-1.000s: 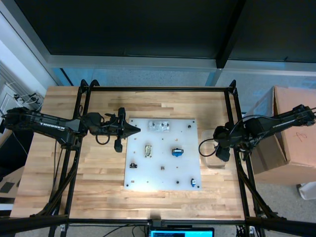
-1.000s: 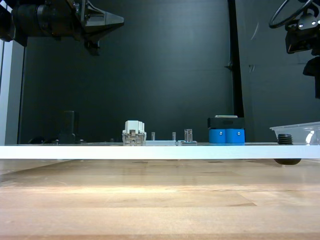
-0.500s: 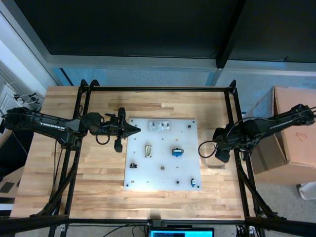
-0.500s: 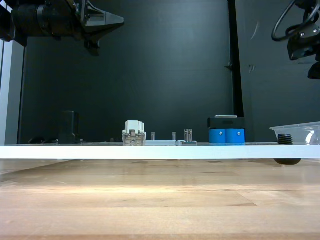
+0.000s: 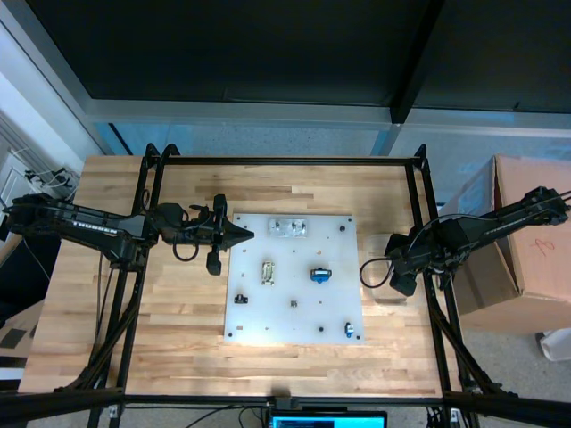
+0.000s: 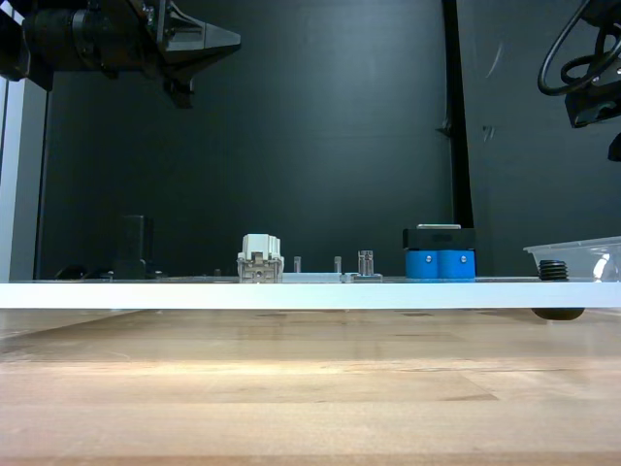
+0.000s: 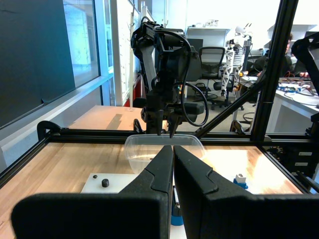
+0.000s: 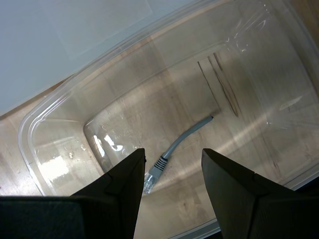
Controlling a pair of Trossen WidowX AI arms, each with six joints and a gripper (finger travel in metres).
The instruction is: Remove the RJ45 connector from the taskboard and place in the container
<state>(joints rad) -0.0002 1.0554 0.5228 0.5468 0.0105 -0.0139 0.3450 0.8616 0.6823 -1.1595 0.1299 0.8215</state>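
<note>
Grey RJ45 connector [image 8: 155,171] — free inside clear plastic container [image 8: 31,124] | right gripper [image 8: 173,153] above it, jaws wide, empty | left gripper [image 5: 249,234] raised at left, jaws together.

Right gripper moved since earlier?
Yes: high view, right gripper, open, slid slightly toward the table's near edge over the container, where the RJ45 connector lies free. Left gripper, shut, hangs at the taskboard's left edge.

The high view is evenly lit from above, with blackness seen at 12 o'clock. The low view is dim, and the table [image 6: 310,408] is blurred at 6 o'clock. Glare is thrown off the container [image 8: 50,167] in the right wrist view.
</note>
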